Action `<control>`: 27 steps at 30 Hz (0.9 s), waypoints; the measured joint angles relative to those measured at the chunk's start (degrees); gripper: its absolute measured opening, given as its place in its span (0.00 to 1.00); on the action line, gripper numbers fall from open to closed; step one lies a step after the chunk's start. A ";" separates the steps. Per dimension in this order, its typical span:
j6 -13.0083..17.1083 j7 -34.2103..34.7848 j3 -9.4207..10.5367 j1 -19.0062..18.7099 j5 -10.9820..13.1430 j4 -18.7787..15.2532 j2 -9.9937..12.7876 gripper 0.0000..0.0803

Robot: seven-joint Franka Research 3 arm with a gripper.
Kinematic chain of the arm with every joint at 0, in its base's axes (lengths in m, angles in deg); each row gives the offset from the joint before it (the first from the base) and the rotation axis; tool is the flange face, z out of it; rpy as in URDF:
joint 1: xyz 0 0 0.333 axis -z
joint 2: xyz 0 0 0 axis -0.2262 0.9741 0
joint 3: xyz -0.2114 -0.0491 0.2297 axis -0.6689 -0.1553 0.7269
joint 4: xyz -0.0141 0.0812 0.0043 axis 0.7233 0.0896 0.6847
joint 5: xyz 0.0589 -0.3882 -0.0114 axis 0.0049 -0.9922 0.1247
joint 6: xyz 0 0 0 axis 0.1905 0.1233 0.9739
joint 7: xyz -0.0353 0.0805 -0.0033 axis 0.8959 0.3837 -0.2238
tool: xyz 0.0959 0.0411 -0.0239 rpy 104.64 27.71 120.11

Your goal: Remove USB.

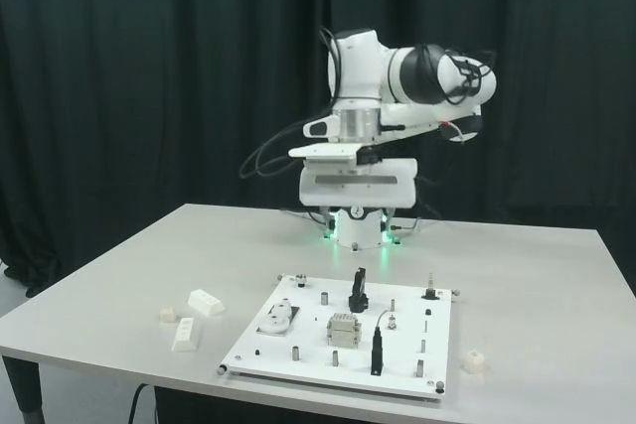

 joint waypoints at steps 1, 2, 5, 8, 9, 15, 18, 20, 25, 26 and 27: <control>0.72 0.59 0.63 0.19 0.00 0.48 0.00 1.00; 1.44 1.17 1.27 0.42 0.01 1.01 0.00 1.00; 3.40 2.66 3.28 1.32 0.01 2.80 0.01 1.00; 4.85 4.29 5.23 2.53 0.00 4.66 0.02 1.00; 5.13 4.74 5.77 2.93 0.00 5.23 0.03 1.00; 5.91 7.82 9.20 5.90 -0.01 9.04 0.10 1.00; 5.91 9.20 10.77 7.29 -0.01 10.65 0.12 1.00; 5.91 9.78 11.78 8.11 -0.01 11.61 0.13 1.00; 5.85 10.99 14.13 9.46 -0.02 13.45 0.14 1.00; 5.83 11.31 14.54 9.61 -0.03 13.70 0.15 1.00; 5.83 11.64 14.97 9.73 -0.05 13.93 0.16 1.00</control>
